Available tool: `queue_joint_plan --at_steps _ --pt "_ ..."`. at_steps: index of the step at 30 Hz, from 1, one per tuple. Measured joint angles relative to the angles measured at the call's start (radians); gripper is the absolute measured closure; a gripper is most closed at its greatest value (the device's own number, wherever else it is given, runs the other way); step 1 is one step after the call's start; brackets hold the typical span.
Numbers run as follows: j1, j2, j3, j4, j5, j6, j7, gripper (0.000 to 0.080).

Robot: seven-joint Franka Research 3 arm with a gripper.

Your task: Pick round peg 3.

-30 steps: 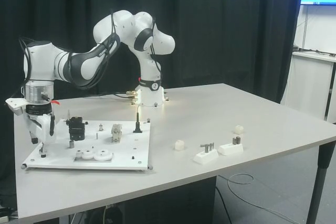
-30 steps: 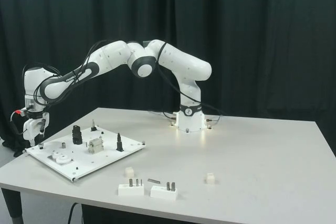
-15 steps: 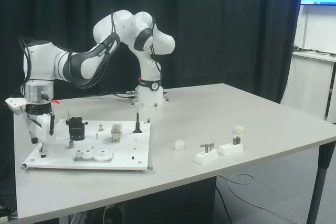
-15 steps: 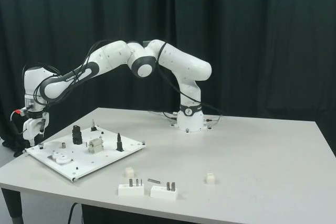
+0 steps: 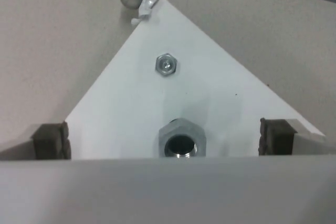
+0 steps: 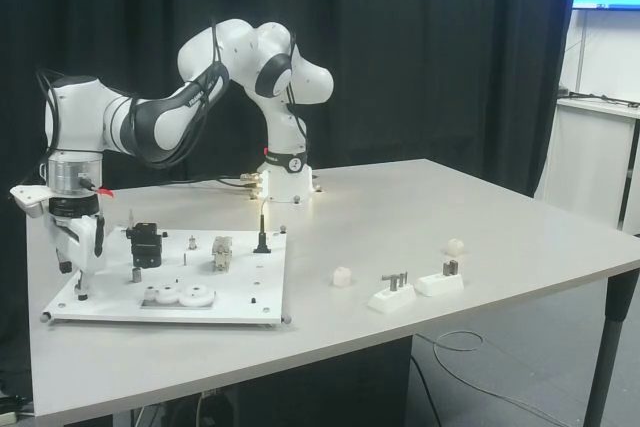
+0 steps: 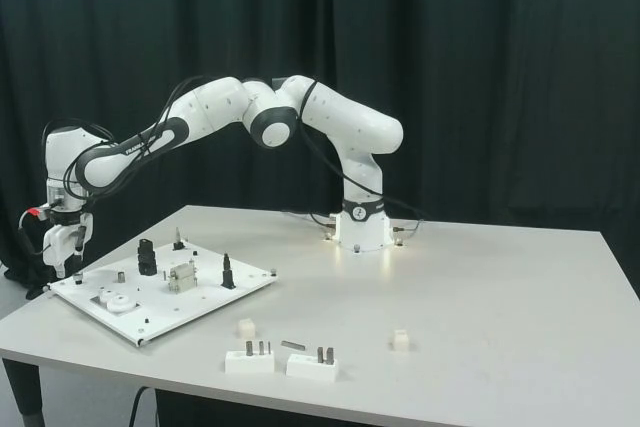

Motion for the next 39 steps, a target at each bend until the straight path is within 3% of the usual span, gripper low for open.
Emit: queue_joint_plan --at_steps 14,39 --pt "0.011 -0.007 0.0 0.004 0.01 -0.02 -0.002 0.0003" --pt "0.133 -0.067 -0.002 0.009 0.028 -0.188 0.022 0.0003"
